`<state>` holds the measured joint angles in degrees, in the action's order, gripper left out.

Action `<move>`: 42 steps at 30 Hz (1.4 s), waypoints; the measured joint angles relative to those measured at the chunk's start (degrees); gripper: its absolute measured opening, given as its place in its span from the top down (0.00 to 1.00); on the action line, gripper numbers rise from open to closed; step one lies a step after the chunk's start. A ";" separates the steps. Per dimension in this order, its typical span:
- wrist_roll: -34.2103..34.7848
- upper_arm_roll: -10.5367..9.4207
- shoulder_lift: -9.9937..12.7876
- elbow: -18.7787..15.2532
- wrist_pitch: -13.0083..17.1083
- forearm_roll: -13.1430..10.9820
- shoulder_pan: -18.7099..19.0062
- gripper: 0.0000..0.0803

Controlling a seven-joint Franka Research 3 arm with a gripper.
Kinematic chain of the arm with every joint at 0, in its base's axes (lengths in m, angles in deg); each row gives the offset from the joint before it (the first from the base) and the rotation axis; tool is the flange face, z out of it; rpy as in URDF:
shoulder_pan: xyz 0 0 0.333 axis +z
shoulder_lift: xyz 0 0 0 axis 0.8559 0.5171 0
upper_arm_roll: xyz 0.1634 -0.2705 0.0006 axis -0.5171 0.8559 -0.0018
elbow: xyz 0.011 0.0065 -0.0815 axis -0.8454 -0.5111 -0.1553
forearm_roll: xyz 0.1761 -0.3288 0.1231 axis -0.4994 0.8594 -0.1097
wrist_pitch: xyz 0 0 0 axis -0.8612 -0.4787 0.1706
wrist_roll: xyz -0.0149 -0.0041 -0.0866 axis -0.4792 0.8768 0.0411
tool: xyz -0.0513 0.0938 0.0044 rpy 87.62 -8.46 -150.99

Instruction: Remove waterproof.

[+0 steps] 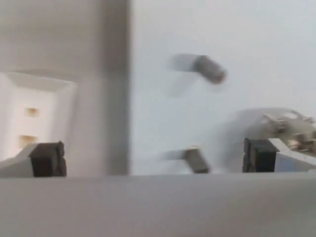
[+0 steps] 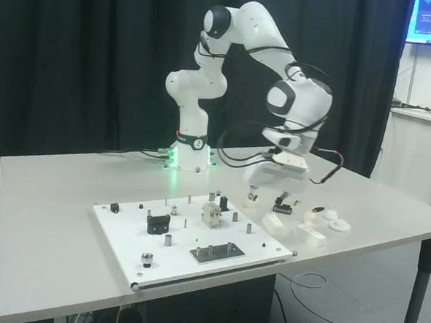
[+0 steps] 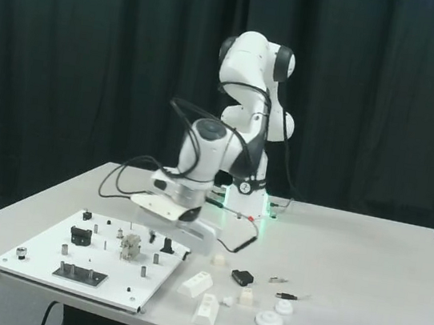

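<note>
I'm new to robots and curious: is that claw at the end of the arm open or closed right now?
Open. In the wrist view the gripper has its two black fingertips far apart with nothing between them.

a glossy white plastic-looking robot arm [image 2: 245, 31] stands on a smooth matt grey table [image 2: 52, 195]. a smooth white board [image 2: 123, 236] carries a dull metal plate [image 2: 213, 254] and small metal pegs [image 2: 168, 239]. dark cloth curtains [image 3: 95, 48] hang in soft folds behind.
</note>
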<state>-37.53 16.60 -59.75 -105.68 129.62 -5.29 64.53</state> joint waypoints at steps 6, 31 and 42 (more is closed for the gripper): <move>-4.48 -0.06 -0.71 -0.70 0.22 -0.25 -3.29 0.00; -23.90 4.70 -1.43 -3.99 5.86 -13.16 -11.64 0.00; -28.05 6.29 -1.95 -7.98 9.01 -21.19 -11.60 0.00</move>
<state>-65.58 22.89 -61.70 -113.65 138.63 -26.48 52.93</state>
